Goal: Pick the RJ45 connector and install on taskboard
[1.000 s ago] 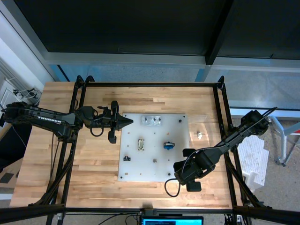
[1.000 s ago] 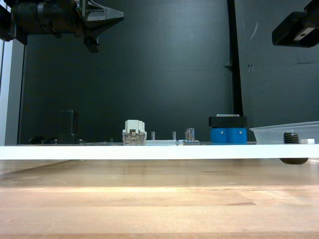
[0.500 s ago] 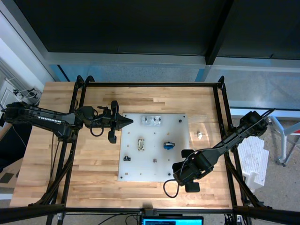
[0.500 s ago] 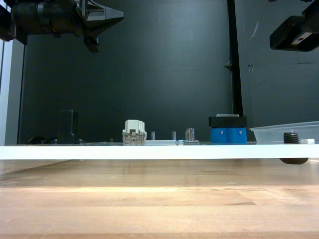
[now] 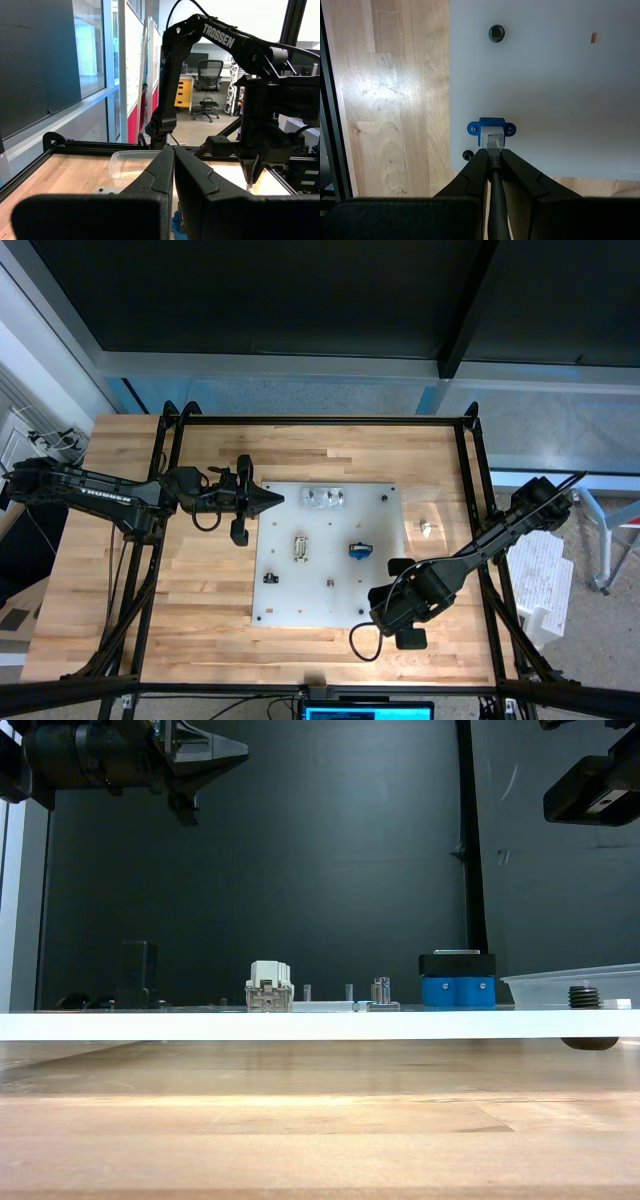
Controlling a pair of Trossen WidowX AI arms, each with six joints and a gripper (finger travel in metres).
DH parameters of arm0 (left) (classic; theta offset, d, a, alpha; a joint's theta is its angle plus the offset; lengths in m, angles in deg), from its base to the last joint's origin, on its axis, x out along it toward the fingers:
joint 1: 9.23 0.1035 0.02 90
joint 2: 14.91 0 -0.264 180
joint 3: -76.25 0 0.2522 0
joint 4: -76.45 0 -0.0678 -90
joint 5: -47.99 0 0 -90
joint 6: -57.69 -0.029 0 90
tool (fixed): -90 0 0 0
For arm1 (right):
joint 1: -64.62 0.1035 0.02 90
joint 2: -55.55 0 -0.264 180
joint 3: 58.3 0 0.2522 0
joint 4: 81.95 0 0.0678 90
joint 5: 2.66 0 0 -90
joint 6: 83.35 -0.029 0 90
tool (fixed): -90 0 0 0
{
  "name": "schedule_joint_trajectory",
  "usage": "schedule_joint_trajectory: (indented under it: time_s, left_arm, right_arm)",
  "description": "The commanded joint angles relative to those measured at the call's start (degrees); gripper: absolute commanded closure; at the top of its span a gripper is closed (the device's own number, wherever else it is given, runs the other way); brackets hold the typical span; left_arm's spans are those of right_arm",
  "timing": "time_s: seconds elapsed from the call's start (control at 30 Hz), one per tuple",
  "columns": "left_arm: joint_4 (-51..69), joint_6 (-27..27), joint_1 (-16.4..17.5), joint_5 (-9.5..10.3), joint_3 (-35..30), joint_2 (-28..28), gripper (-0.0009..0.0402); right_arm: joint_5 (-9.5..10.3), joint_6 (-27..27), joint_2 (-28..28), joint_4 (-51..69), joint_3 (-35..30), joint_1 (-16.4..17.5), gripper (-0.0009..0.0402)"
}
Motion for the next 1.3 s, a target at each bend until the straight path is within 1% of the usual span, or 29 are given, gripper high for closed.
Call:
schedule_joint_trajectory:
  time_s: [0.03, 0.6, 1.03, 1.3]
  left_arm:
    - [0.0, 0.0, 0.0, -0.02, 0.0, 0.0, 0.0393]
    - [0.0, 0.0, 0.0, -0.02, 0.0, 0.0, 0.0393]
    - [0.0, 0.0, 0.0, -0.02, 0.0, 0.0, 0.0393]
    - [0.0, 0.0, 0.0, -0.02, 0.0, 0.0, 0.0393]
  right_arm:
    - [-0.04, -0.1, 0.0, -0.3, 0.4, 0.0, 0.0393]
    - [-0.02, 0.3, 0.0, -2.1, 1.9, 0.1, 0.0393]
    - [-0.02, 1.0, 0.0, -4.8, 4.4, 0.2, 0.0393]
    - [-0.02, 1.4, 0.0, -4.8, 4.5, 0.2, 0.0393]
